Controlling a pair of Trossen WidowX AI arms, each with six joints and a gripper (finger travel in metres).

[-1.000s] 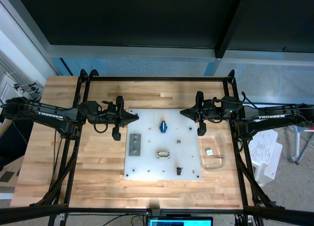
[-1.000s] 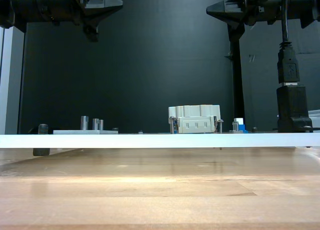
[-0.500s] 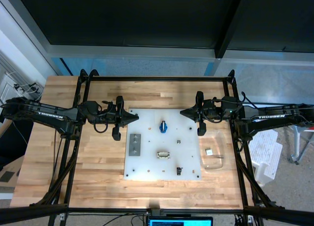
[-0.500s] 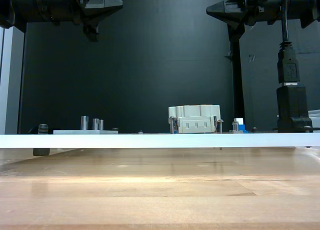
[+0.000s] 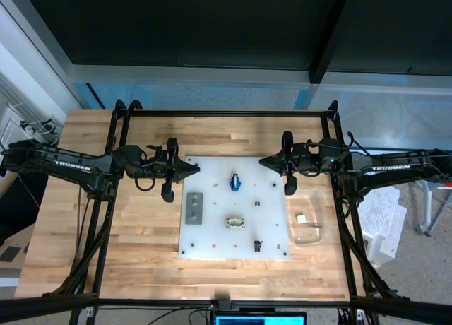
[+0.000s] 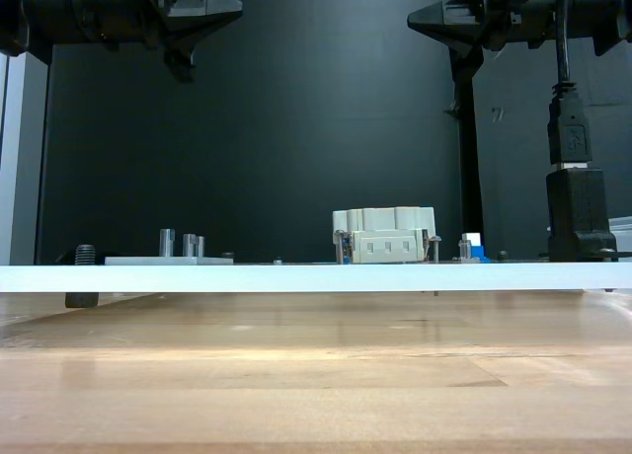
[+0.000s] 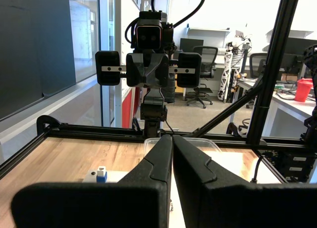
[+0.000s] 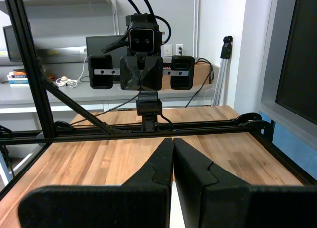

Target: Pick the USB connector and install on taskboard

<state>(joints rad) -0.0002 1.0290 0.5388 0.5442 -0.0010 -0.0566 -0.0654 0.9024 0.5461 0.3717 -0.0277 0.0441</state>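
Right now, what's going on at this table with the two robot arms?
Nothing is being handled. The left gripper and the right gripper both hang shut and empty above the far edge of the white taskboard, pointing at each other. The small black USB connector stands on the board close to its near edge, with neither arm near it. A tiny white square piece lies in the clear plastic tray beside the board's right edge.

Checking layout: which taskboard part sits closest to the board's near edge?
The black USB connector, nearer than the silvery connector; grey block and blue part lie farther back. The left gripper and right gripper hover shut above the taskboard's far edge.
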